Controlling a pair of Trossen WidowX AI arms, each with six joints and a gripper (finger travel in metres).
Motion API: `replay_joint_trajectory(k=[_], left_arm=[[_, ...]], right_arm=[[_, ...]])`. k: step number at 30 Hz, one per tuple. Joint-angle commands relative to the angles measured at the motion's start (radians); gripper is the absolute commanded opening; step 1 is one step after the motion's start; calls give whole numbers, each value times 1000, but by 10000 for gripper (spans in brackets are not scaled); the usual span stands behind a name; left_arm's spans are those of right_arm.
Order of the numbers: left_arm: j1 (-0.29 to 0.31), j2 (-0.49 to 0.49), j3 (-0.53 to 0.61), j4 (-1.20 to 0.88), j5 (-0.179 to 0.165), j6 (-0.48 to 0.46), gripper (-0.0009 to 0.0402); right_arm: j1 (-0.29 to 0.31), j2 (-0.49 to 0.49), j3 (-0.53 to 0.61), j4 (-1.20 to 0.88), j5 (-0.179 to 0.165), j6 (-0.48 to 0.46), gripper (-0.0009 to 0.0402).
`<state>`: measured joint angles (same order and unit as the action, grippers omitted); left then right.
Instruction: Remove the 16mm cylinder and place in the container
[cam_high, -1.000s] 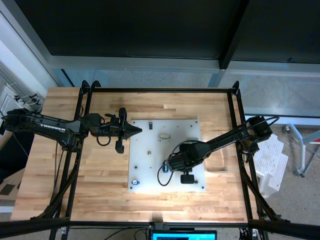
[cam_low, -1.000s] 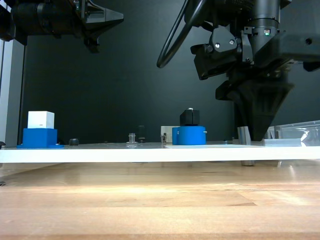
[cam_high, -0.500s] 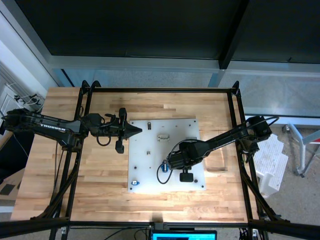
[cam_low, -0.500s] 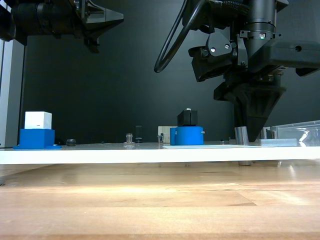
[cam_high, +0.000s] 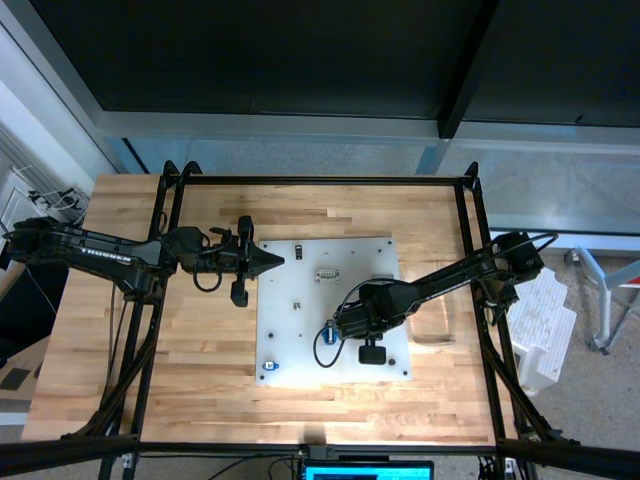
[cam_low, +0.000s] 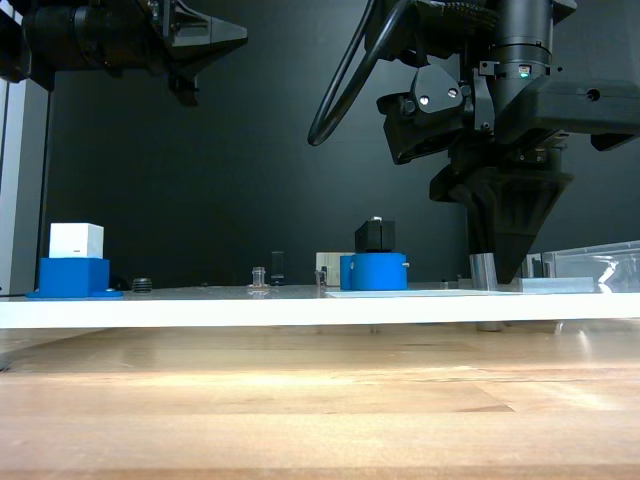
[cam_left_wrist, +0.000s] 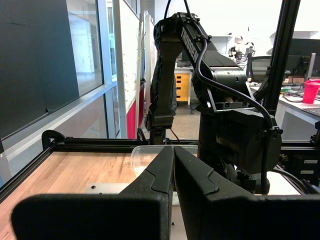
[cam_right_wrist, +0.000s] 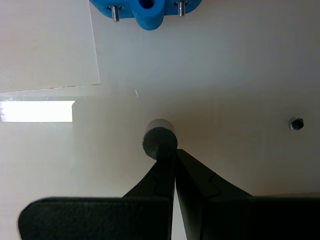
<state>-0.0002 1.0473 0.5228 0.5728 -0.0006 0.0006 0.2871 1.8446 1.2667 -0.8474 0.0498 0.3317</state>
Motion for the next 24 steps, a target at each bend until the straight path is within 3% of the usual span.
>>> replay_joint_trajectory(k=[1, 15, 24], left_arm=[[0, 0, 0, 0, 0, 0, 0], [0, 0, 0, 0, 0, 0, 0], [0, 0, 0, 0, 0, 0, 0]], right_arm=[[1, -1, 0, 0, 0, 0, 0], [2, -5, 0, 0, 0, 0, 0], [5, -65, 0, -14, -1, 0, 0]])
